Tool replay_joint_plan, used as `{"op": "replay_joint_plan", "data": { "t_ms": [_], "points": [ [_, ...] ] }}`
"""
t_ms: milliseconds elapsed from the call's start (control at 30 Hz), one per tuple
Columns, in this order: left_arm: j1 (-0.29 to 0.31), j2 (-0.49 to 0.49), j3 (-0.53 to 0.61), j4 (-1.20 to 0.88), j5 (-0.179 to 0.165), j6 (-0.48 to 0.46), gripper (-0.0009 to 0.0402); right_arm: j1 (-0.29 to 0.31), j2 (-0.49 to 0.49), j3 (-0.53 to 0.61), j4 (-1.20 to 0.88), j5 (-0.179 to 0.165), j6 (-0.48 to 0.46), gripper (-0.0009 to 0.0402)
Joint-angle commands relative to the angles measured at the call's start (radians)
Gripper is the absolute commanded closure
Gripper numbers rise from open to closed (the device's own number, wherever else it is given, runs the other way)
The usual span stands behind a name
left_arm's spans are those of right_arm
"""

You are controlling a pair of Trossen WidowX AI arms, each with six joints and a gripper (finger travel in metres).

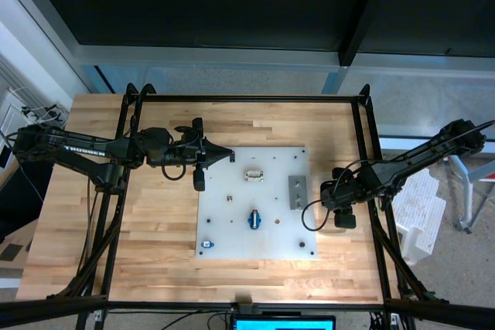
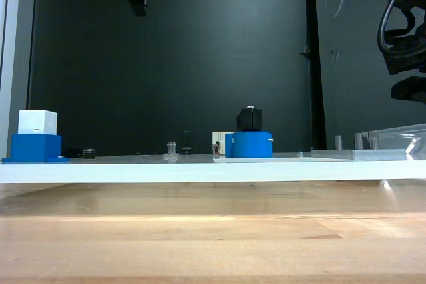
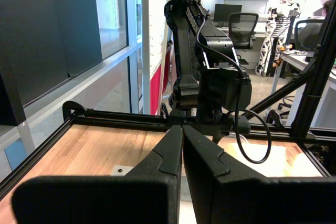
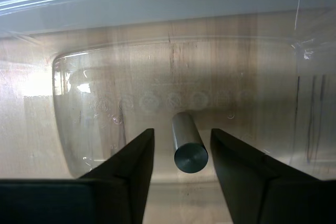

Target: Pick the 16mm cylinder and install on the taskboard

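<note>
My open, empty right gripper (image 4: 181, 129) frames the 16mm cylinder (image 4: 185, 141), lengthwise between its jaws, right of the taskboard (image 1: 232, 226); the left gripper (image 3: 182, 135), shut and empty, hovers over its upper-left corner.

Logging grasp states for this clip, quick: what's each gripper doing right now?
Left gripper: shut, empty, raised over the taskboard.
Right gripper: open, straddling the 16mm cylinder in the clear tray.

On my remote feed I see a light wooden table (image 1: 139, 260) bounded by a black metal frame (image 1: 247, 99). A dark panel (image 2: 200, 64) stands behind it. Tall windows (image 3: 113, 14) admit daylight. An office chair (image 3: 242, 31) and a monitor (image 3: 226, 12) stand beyond.
</note>
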Motion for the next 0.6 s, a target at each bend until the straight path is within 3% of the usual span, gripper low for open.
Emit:
{"op": "replay_joint_plan", "data": {
  "t_ms": [33,367,600],
  "points": [
    [0.0,0.0,0.0,0.0,0.0,0.0,0.0393,0.001,0.0,0.001,-0.003,0.0,0.002,0.0293],
    [0.0,0.0,0.0,0.0,0.0,0.0,0.0393,0.002,0.0,0.013,-0.011,-0.01,0.005,0.0395],
    [0.0,0.0,0.0,0.0,0.0,0.0,0.0393,0.003,-0.001,0.077,-0.086,-0.009,0.005,0.0383]
  ]
}}
